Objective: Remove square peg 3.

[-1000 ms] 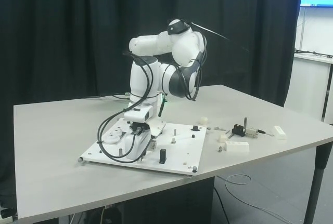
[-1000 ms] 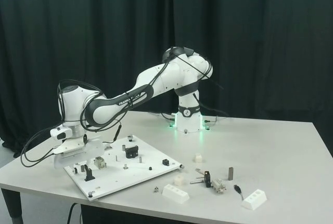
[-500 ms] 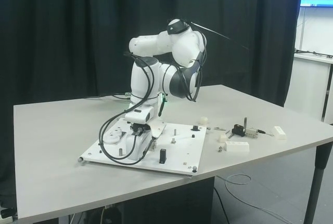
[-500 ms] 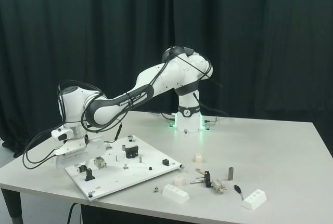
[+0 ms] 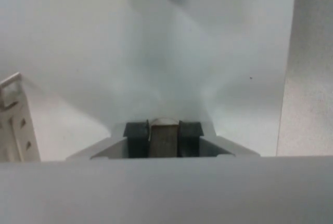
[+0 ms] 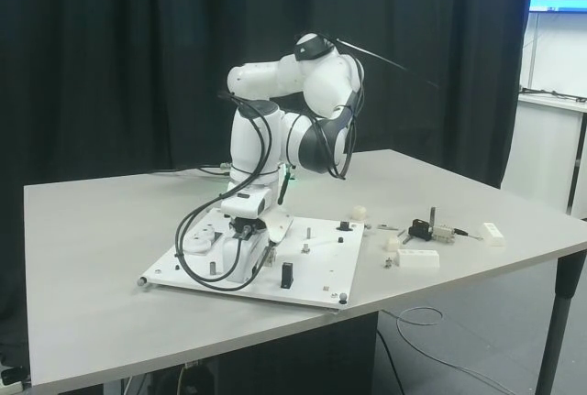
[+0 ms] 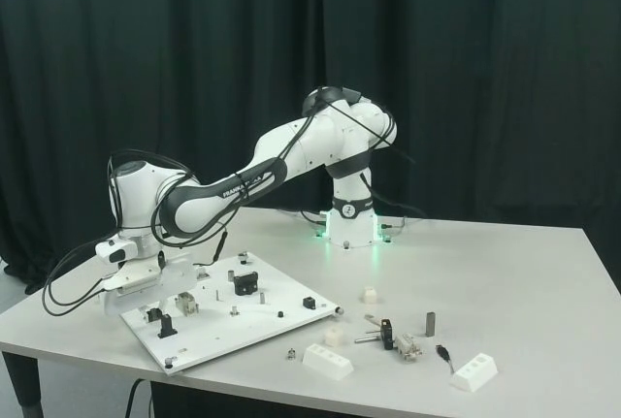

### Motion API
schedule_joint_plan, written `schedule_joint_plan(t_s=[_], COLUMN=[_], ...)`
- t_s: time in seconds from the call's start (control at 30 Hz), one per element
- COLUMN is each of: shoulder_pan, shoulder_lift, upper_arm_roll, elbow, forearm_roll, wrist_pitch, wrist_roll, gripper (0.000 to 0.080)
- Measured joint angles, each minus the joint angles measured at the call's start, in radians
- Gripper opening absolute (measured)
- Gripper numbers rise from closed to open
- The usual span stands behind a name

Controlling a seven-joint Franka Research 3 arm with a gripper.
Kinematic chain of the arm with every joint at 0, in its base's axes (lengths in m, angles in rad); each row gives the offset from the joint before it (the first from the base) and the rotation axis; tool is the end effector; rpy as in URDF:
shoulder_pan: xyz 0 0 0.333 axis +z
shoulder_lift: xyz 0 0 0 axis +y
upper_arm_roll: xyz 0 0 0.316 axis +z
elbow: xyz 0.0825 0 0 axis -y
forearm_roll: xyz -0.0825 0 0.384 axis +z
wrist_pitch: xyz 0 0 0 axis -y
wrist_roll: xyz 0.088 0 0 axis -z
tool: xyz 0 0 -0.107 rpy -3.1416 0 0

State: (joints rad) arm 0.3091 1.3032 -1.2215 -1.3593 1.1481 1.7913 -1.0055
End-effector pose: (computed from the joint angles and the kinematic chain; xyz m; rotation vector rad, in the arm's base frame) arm 0.6449 -0.3134 0.2027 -3.1360 -0.1080 0.1393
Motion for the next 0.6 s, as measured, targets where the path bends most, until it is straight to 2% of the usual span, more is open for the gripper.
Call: schedule_joint_plan(t_s=[0.6], shoulder_pan=[0.0], shoulder_lift=[-0.004], upper_arm_roll=[0.001], elbow=[-0.008], forearm_roll=[0.009], wrist_pitch=[0.001], wrist_roll=[-0.04], gripper=[0.0116])
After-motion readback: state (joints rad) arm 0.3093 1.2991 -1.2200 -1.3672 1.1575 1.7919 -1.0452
